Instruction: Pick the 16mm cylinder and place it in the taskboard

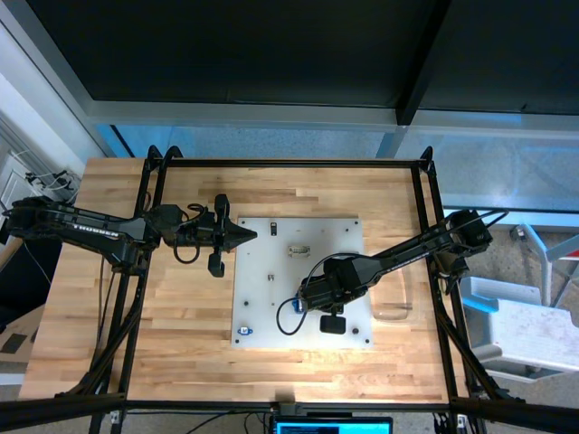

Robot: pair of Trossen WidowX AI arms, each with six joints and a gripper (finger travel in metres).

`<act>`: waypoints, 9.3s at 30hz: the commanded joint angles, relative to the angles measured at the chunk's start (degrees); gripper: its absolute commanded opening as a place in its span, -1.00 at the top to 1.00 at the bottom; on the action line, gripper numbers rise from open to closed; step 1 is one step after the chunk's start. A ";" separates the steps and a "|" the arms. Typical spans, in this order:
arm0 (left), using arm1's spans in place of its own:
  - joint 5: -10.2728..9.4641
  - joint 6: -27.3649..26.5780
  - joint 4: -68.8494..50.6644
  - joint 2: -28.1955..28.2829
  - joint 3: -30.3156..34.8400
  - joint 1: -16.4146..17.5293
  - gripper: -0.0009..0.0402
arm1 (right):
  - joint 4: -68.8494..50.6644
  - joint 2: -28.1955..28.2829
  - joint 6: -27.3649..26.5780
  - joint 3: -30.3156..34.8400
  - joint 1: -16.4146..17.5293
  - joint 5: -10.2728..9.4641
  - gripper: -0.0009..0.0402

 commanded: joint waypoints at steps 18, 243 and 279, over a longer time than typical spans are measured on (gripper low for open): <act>0.00 0.00 0.02 0.00 0.02 0.00 0.96 | -0.17 0.00 -0.13 -0.39 0.70 -1.14 0.82; 0.00 0.02 0.02 0.00 0.02 0.02 0.96 | -2.21 -7.74 -0.39 -0.76 1.27 -0.09 -0.27; 0.00 0.00 0.02 0.00 0.02 0.00 0.96 | -2.25 -7.74 -0.42 -0.76 1.25 -0.09 -0.27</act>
